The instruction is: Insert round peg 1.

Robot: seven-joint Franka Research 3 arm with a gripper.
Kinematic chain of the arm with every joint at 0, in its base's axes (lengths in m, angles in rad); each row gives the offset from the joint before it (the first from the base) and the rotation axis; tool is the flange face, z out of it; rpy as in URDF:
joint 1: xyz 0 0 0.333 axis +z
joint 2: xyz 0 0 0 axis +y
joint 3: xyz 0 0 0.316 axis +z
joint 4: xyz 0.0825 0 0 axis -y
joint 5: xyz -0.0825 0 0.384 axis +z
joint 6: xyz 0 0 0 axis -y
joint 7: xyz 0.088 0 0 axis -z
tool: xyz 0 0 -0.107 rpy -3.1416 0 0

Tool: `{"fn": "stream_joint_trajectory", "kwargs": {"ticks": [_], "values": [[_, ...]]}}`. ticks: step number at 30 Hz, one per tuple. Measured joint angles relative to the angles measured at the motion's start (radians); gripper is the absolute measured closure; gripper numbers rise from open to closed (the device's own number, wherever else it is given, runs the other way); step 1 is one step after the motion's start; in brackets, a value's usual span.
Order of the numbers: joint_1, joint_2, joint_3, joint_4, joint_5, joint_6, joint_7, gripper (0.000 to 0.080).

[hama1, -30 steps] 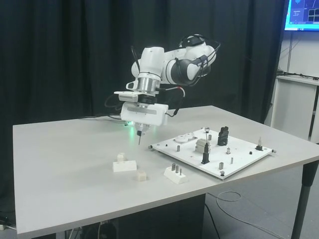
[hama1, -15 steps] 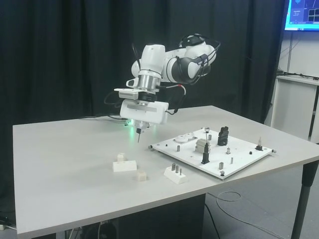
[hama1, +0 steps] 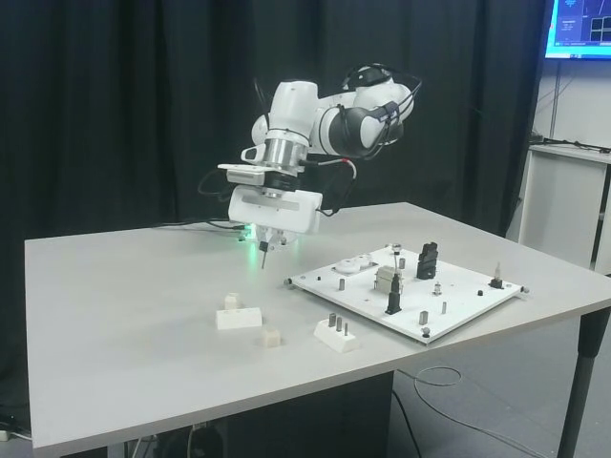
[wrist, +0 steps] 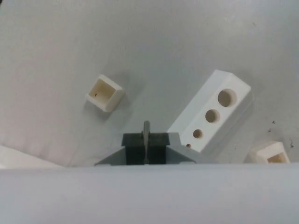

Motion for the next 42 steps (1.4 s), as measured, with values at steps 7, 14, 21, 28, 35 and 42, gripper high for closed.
{"fn": "stream_joint_trajectory", "kwargs": {"ticks": [7,14,21,28,35,42], "values": [[0.003,0.001,0.000,0.006,0.000,0.000,0.000,0.0787],[0.012,0.013,-0.001,0.025,0.000,-0.006,0.006,0.0787],[0.024,0.016,-0.018,0.064,0.000,-0.054,0.037,0.0787],[0.038,0.016,-0.031,0.115,-0.001,-0.126,0.079,0.0787],[0.050,0.016,-0.038,0.179,-0.002,-0.185,0.137,0.0787],[0.057,0.016,-0.039,0.255,-0.015,-0.241,0.215,0.0787]]}}
